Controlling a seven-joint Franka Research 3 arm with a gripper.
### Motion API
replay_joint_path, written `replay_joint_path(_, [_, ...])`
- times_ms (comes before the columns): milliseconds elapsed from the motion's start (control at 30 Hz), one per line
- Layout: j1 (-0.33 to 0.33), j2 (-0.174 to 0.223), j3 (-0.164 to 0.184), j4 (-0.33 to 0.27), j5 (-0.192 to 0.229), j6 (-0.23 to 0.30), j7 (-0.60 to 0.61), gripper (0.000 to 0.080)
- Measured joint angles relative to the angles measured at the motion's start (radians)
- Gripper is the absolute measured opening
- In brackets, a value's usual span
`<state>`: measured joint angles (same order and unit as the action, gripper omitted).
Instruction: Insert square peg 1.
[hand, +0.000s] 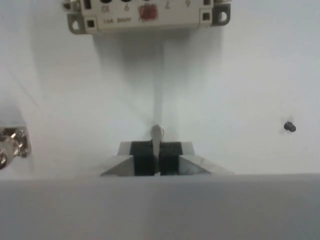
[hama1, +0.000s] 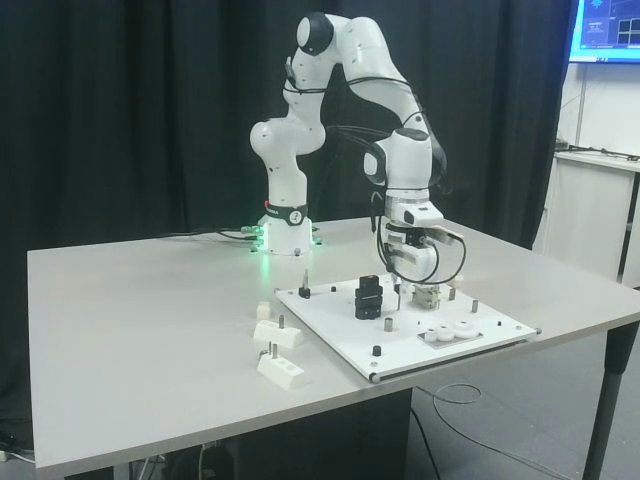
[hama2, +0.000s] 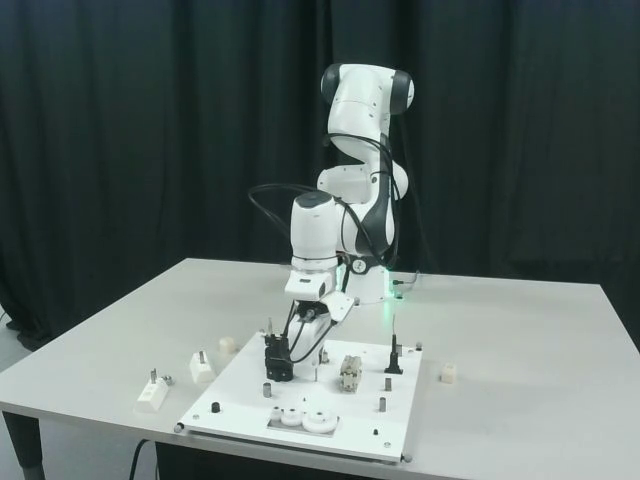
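My gripper (hand: 156, 162) hangs over the white board (hand: 235, 90), its black pads shut on a thin grey metal peg (hand: 156, 137) that points down from between them. In the first room view the gripper (hama1: 402, 283) is above the middle of the board (hama1: 340, 340), between a black block (hama1: 368, 297) and a small metal block (hama1: 428, 297). The second room view shows the gripper (hama2: 318, 345) just right of the black block (hama2: 275, 358), with the peg's tip close above the board (hama2: 230, 400). I cannot tell which hole lies under the peg.
A pale connector block (hand: 145, 17) is fixed to the board ahead of the fingers, with a black screw (hand: 290, 127) and a metal fitting (hand: 12, 142) off to the sides. White gears (hama1: 450, 335) sit near the board's front edge. White peg holders (hama1: 280, 335) stand on the grey table (hama1: 130, 300).
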<state>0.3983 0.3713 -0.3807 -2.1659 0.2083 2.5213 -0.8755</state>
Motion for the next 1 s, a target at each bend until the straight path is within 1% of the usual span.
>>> replay_joint_path(767, [-0.002, 0.000, -0.002, 0.000, 0.000, -0.001, 0.000, 0.0021])
replay_joint_path(1000, [0.001, -0.003, -0.002, 0.000, -0.003, -0.018, -0.010, 0.0021])
